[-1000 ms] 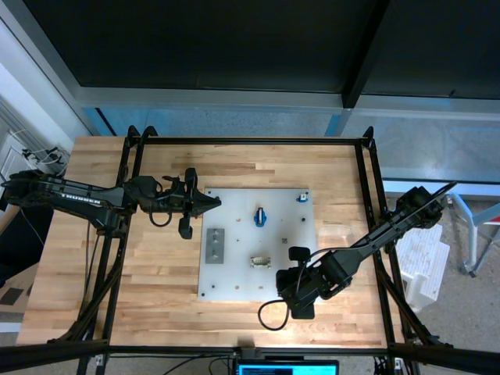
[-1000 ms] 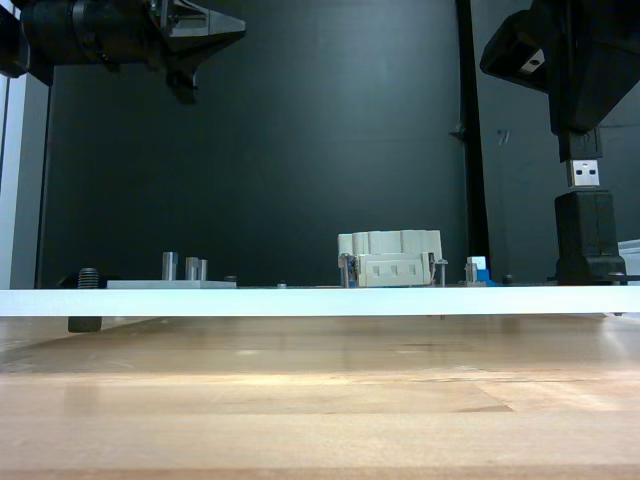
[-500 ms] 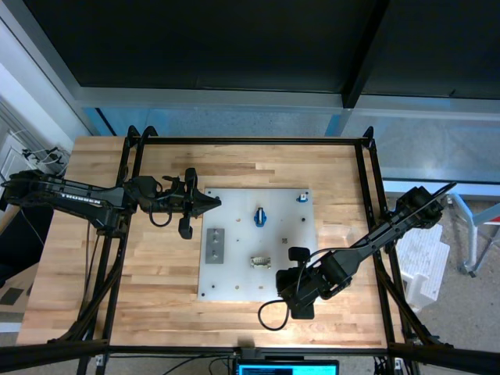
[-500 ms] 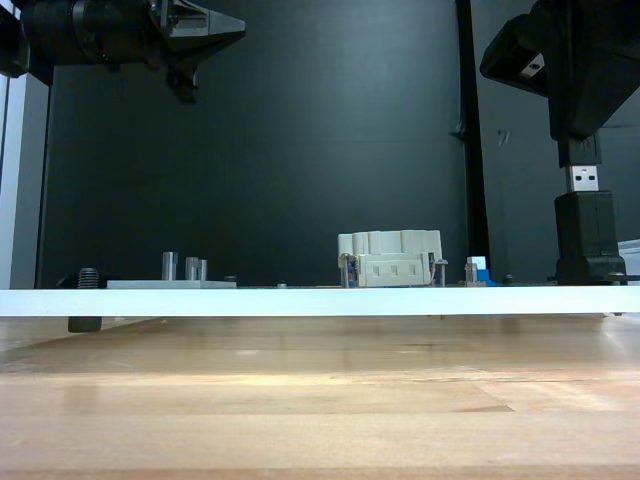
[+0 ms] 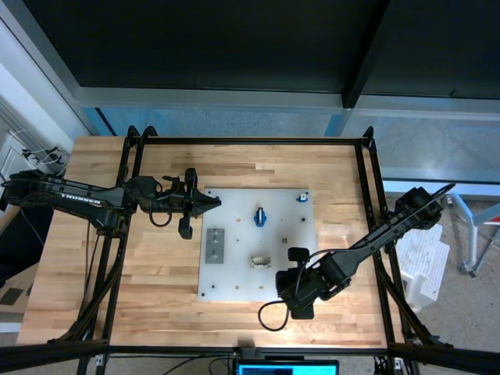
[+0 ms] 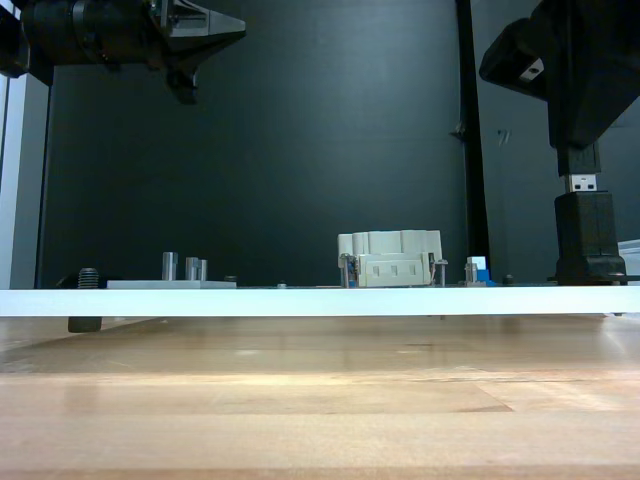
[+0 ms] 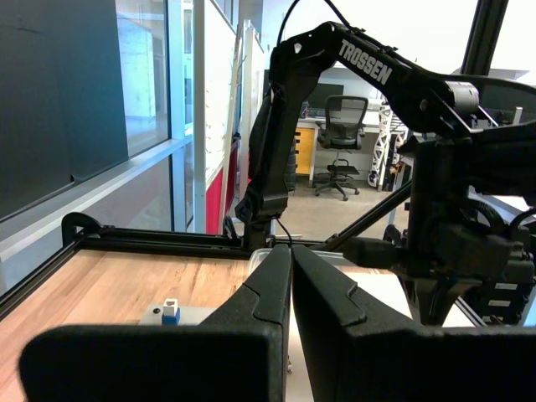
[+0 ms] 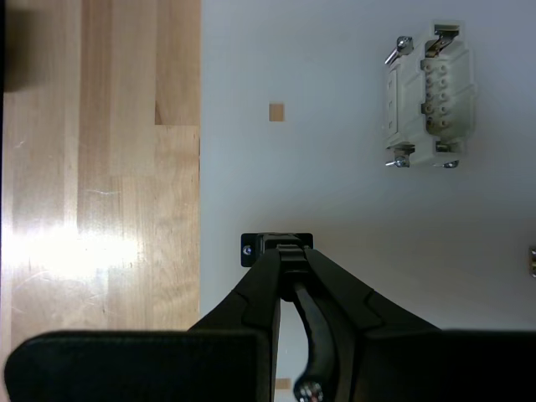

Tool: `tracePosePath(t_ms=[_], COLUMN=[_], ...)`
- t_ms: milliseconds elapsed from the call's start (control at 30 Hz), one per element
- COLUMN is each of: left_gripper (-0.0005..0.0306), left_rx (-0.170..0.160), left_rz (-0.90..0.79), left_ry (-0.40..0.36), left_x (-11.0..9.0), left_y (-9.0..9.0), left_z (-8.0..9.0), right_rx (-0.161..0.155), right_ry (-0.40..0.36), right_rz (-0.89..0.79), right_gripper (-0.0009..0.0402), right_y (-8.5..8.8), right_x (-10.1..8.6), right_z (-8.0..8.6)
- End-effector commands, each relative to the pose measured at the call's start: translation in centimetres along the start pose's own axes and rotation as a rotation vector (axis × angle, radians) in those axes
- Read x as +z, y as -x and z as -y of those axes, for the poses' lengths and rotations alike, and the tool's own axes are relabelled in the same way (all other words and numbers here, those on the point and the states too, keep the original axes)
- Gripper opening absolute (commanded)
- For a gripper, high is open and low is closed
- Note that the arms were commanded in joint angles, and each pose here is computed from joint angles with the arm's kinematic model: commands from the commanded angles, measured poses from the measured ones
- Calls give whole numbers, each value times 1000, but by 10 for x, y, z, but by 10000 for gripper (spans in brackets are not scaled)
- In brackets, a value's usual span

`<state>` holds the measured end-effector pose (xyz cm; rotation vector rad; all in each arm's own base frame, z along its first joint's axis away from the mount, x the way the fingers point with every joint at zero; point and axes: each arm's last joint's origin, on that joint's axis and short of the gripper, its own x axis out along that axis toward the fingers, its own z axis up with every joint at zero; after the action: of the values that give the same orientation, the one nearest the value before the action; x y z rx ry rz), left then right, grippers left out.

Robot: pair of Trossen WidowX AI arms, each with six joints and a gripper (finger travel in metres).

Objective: Pick the USB connector and install on taskboard

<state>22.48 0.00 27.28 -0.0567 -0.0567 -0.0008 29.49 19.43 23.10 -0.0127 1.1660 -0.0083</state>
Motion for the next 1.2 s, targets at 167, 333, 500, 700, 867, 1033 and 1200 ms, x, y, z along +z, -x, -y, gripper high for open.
tracePosePath(t_ms=[167,333,500,700,867,1033,1200], left_gripper=[0,0,0,0,0,0,0], left_rx=[0,0,0,0,0,0,0], left_rz=[0,1,0,1,0,0,0], left_ry=[0,0,0,0,0,0,0], left_x=[0,0,0,0,0,0,0], left_y=[0,0,0,0,0,0,0], left_z=[0,0,0,0,0,0,0], right_rx=[-4,-8,-6,-3,-1,4,7], right_ry=[-1,-3,-4,-5,-6,3,2], right_rz=[-11,-20,-17,-12,-8,-4,4], right_gripper=[0,0,0,0,0,2,31], right_y=[-6,-11,-11,-11,-10,-9,-7], right_x=[-4,-8,-8,-7,-7,-6,-5], right_z=[1,2,1,1,1,1,1])
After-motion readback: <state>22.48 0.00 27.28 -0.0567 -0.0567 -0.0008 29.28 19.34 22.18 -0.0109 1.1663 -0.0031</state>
